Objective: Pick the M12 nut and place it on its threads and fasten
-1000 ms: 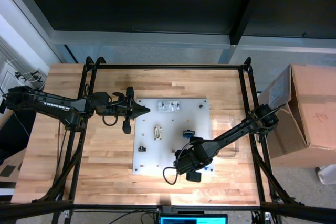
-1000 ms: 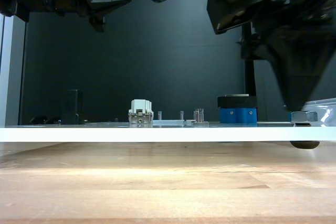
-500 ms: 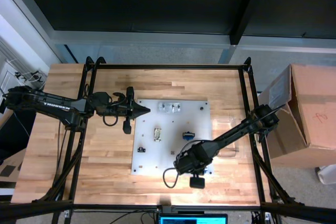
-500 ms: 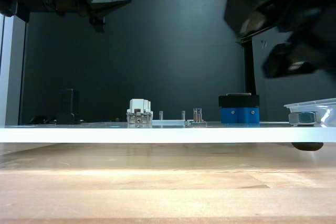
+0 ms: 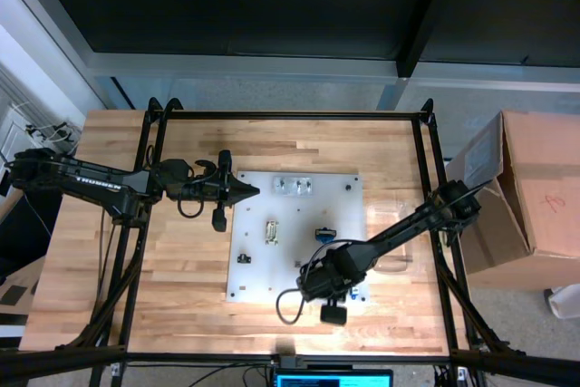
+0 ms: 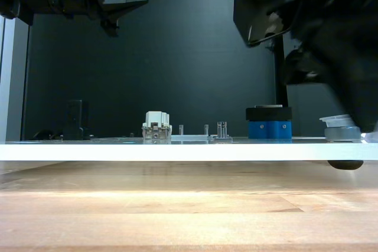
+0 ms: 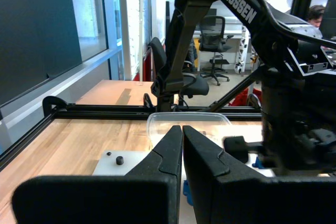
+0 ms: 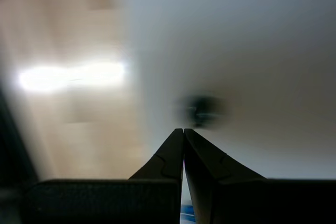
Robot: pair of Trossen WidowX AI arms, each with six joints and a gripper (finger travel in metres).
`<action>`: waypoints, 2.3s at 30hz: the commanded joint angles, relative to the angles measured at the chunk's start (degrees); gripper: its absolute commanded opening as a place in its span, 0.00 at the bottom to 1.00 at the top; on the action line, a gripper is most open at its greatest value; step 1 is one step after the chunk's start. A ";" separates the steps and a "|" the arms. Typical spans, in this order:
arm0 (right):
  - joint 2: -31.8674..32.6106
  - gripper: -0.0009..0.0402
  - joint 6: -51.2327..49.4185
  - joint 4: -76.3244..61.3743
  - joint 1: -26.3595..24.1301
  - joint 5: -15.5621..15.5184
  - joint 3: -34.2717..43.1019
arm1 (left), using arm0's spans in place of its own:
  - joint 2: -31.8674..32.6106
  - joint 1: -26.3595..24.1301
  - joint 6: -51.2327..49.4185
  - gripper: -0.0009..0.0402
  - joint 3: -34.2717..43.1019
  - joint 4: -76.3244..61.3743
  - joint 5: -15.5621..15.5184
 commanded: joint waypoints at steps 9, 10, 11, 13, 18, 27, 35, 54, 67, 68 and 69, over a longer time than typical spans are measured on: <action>-0.04 0.02 -1.70 -5.79 0.00 4.87 0.68 | 0.09 0.00 0.00 0.02 0.00 -0.15 -0.02; -0.07 0.02 -1.70 -6.82 -0.02 6.47 0.79 | 0.09 0.00 0.00 0.02 0.00 -0.15 -0.02; -0.09 0.02 -1.70 -7.43 -0.02 7.61 0.92 | 0.09 0.02 0.00 0.02 0.00 -0.15 -0.02; -0.07 0.02 -1.70 -7.34 -0.02 8.61 1.07 | 0.09 0.00 0.00 0.02 0.00 -0.15 -0.02; 0.04 0.02 0.28 -5.33 -0.02 12.41 1.09 | 0.09 0.00 0.00 0.02 0.00 -0.15 -0.02; 0.02 0.02 -2.32 -3.72 -0.02 -6.14 0.81 | 0.09 0.00 0.00 0.02 0.00 -0.13 -0.02; -0.02 0.02 -2.32 -5.09 -0.09 1.25 0.83 | 0.09 0.00 0.00 0.02 0.00 -0.09 -0.02; 0.04 0.02 -2.16 -2.62 -0.13 3.78 0.81 | 0.09 0.00 0.02 0.02 0.00 -0.02 -0.02; 0.02 0.02 -2.34 -2.05 -0.13 -4.11 0.70 | 0.09 0.00 0.00 0.02 0.00 -0.02 -0.02; 0.02 0.02 -2.34 -2.08 -0.13 -4.13 0.70 | 0.09 0.00 0.00 0.02 0.00 -0.02 -0.02; 0.02 0.02 -2.36 -2.08 -0.13 -4.13 0.70 | 0.09 0.00 0.00 0.02 0.00 -0.02 -0.02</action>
